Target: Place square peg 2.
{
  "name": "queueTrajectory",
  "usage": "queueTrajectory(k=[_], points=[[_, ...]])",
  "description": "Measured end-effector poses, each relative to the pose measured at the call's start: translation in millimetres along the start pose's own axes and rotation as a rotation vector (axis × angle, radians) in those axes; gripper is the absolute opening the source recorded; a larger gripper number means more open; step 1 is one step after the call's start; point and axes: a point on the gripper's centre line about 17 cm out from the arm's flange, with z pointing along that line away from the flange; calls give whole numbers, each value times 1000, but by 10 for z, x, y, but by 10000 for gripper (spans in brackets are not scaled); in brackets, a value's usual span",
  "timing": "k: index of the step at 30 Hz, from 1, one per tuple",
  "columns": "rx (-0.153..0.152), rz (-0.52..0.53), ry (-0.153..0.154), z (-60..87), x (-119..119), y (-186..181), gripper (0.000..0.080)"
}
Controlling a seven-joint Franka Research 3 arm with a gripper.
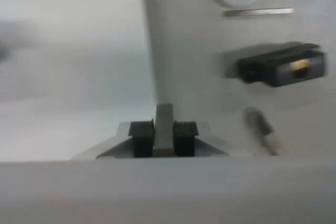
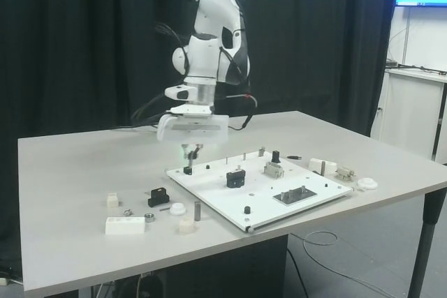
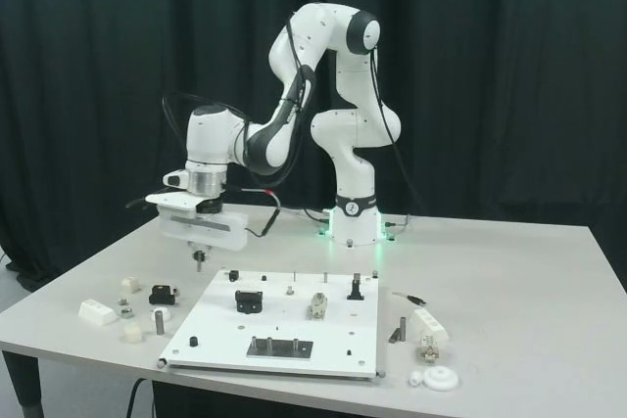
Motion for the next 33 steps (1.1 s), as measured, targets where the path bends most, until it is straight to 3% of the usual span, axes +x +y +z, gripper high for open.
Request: queueTrajectory(k=[5, 10, 26, 33], points=[[-17, -15, -6, 85, -15, 189, 75], [-12, -14, -4, 163, -22, 284, 75], [60, 43, 45, 341, 16, 325, 75], [75, 41, 53, 473, 63, 321, 75]])
